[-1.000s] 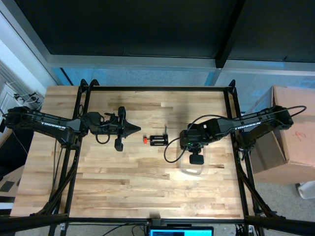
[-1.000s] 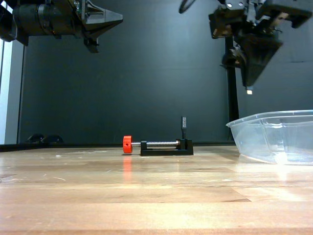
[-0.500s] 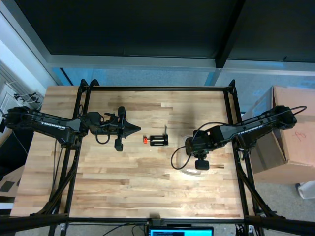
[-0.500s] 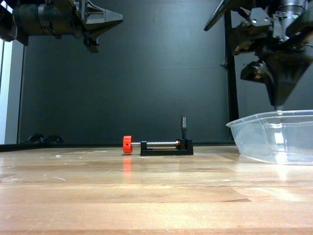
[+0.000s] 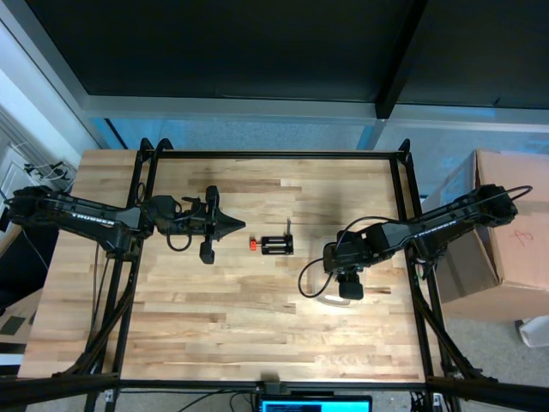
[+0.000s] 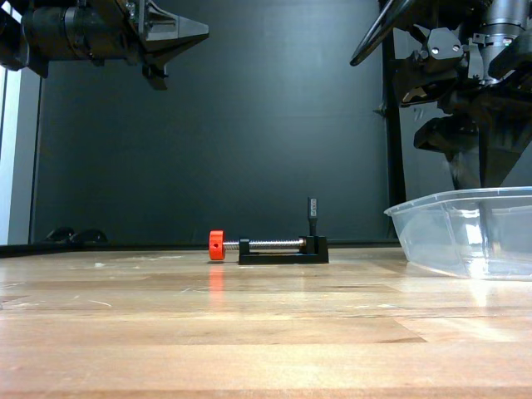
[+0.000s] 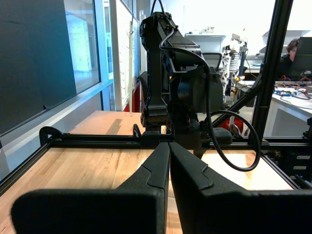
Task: Remove the USB-C connector from the USB-C receptacle and place in the container
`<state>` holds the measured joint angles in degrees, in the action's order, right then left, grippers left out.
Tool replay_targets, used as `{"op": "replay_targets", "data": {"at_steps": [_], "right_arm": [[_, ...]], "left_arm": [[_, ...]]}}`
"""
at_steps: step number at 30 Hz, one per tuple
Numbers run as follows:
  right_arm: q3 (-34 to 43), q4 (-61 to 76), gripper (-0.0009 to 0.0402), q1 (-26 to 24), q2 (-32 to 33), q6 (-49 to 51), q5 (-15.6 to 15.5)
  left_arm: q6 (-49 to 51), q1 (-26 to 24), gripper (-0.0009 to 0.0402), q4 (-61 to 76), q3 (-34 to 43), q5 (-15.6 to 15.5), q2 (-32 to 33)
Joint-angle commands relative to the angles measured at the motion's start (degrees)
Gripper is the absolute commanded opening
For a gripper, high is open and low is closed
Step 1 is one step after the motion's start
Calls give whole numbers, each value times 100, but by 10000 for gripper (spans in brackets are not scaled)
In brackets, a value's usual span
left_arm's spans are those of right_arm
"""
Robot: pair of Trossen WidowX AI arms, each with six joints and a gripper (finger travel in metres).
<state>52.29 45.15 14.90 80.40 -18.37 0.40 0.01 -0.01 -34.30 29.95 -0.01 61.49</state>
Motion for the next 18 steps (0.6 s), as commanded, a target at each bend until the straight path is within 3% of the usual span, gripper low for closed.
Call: {"op": "replay_targets", "data": {"at_steps": [1,6,18], "right_arm": [[13,-2,224,4,4,-28,7],[13,-2,247,13,4,-24,4],[13,-7,247,-48,-295,-2,74]], "left_arm": [[0,2,0,-2,0,0,0],[0,2,0,-2,0,0,0],[0,0,0,-2,0,0,0]]}}
